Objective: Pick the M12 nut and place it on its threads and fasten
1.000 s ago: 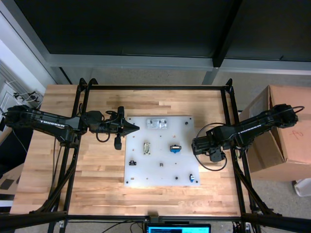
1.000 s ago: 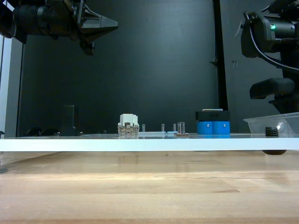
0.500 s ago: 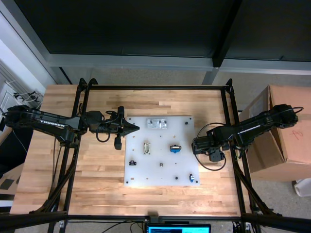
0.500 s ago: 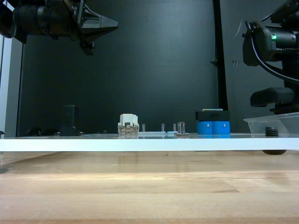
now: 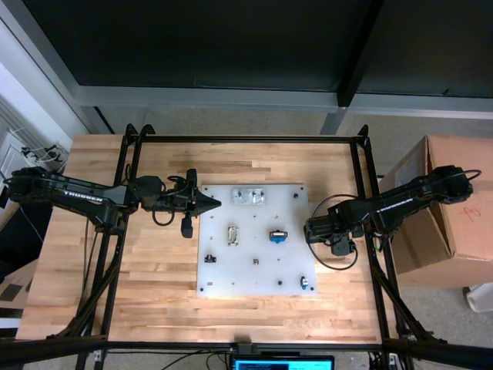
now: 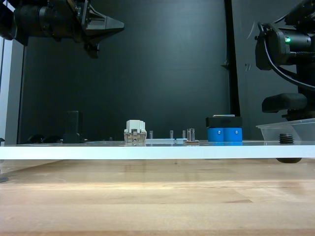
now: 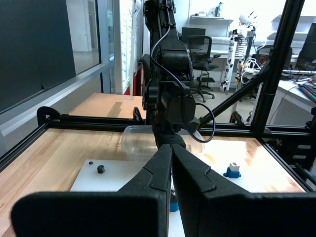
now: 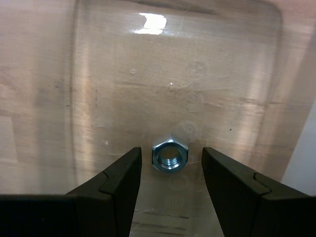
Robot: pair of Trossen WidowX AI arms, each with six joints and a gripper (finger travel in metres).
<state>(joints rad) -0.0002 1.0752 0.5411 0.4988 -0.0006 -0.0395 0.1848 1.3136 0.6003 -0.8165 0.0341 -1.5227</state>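
The small silver nut [image 8: 170, 156] lies flat and free on the floor of the clear tray [image 8: 98, 98]. My right gripper [image 8: 171, 159] hangs over it, open, with one finger [image 8: 123, 173] on each side of the nut and not touching it. In the high view the right gripper [image 5: 333, 233] is just off the board's right edge. The black ribbed stud [image 6: 286, 139] stands bare, its ribs showing, in front of the tray [image 6: 288, 128]. My left gripper [image 5: 209, 203] is shut on nothing, high above the board's left edge [image 6: 118, 23].
The white board [image 5: 223, 274] carries a grey connector [image 6: 135, 133], a blue block [image 6: 224, 133], a silver post [image 6: 191, 133] and small pins. A black frame [image 5: 362, 154] rings the table. A cardboard box [image 5: 454, 231] stands beyond the right edge.
The right arm has sunk slightly over the tray. The nut, the stud and the left arm have not moved.
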